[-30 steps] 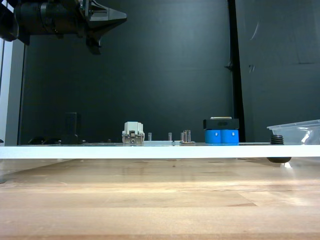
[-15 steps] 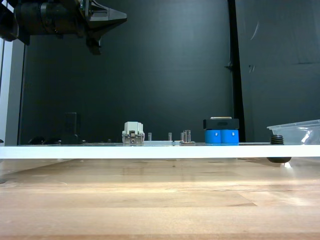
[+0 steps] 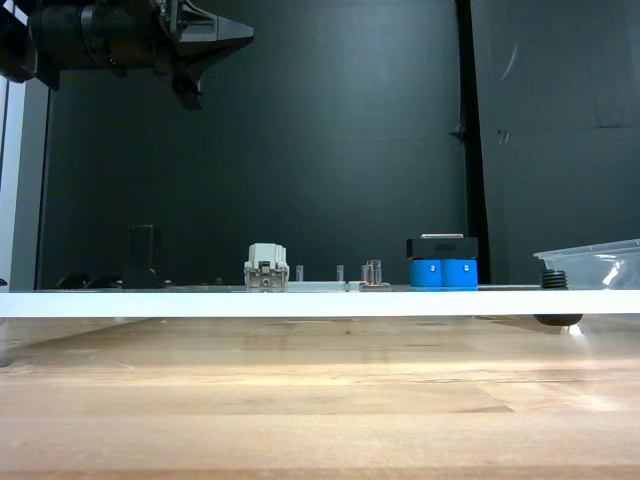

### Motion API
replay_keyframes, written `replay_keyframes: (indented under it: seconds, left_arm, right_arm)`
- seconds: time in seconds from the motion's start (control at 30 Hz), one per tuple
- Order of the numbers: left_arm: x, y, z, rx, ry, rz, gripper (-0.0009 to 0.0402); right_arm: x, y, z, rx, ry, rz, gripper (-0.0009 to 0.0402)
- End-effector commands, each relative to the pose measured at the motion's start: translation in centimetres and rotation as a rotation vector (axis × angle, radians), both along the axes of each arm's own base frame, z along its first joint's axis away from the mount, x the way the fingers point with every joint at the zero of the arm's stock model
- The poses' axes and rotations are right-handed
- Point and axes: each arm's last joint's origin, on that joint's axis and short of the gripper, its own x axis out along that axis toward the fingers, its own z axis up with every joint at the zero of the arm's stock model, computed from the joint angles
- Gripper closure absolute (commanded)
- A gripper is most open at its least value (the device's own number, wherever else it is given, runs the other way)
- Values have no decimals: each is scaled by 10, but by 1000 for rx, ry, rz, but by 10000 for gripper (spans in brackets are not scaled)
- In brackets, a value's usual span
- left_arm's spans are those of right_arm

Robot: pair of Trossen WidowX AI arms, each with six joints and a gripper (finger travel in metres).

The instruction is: Unfasten the M12 nut and place it in the container

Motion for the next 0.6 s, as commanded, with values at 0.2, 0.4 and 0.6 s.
replay_keyframes:
  seconds: [0.2,0.4,0.6]
  left_arm:
    - [0,0,0,0,0,0,393]
    - [0,0,0,0,0,0,393]
    - [0,0,0,0,0,0,393]
  right_arm:
    - [4,-29,39,-57,-36,-6,384]
    - [10,-69,64,-135,-94,-5,384]
    - [11,-99,69,-199,-102,25,384]
